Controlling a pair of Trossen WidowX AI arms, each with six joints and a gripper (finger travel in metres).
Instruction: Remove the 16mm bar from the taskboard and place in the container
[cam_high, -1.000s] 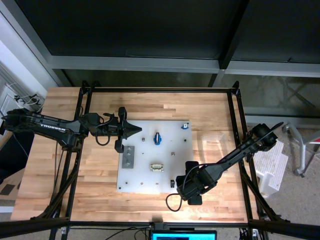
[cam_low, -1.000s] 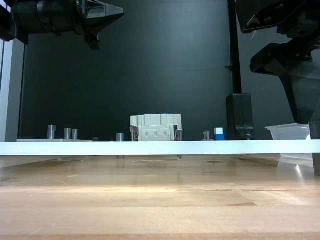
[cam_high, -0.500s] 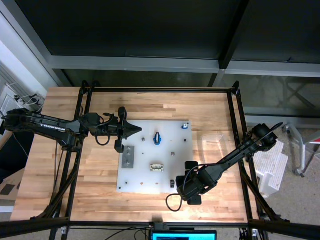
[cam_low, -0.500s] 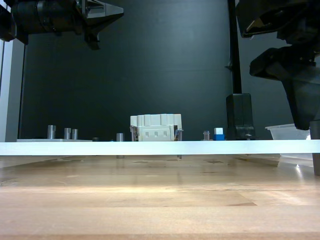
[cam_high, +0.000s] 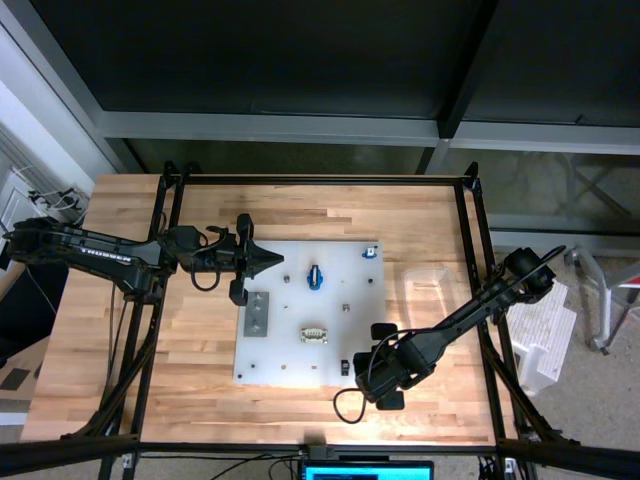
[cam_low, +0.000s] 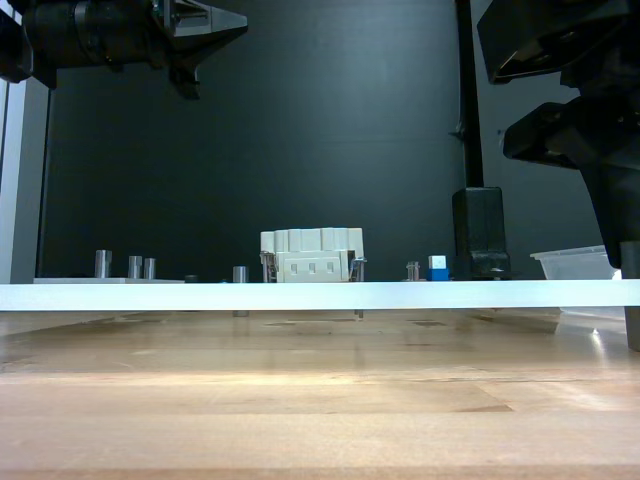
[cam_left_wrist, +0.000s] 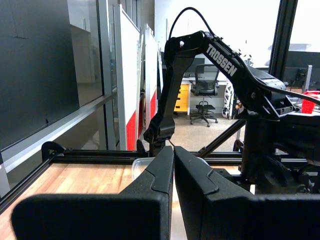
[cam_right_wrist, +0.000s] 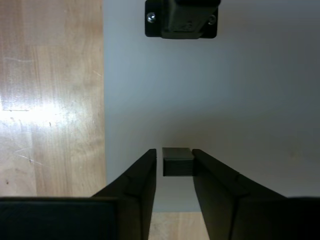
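Observation:
The 16mm bar (cam_right_wrist: 178, 165), a short grey peg, sits between the fingers of my right gripper (cam_right_wrist: 173, 152), which is shut on it just above the white taskboard (cam_right_wrist: 225, 100). From above, the right gripper (cam_high: 376, 372) hangs over the taskboard's (cam_high: 330, 318) near right corner. The clear container (cam_high: 428, 285) stands on the wood to the right of the board, apart from the gripper. My left gripper (cam_high: 268, 262) hovers high over the board's back left corner, its fingers (cam_left_wrist: 160, 175) pressed together with nothing between them.
On the board stand a blue knob (cam_high: 315, 276), a grey block (cam_high: 258, 318), a metal connector (cam_high: 314, 335) and a small black component (cam_right_wrist: 181, 19). A black frame (cam_high: 470, 260) runs along the table's sides. Several short pegs (cam_low: 134, 267) rise from the board's left part.
My right gripper has shifted slightly toward the table's near edge and to the right in the low view. The left arm has not moved.

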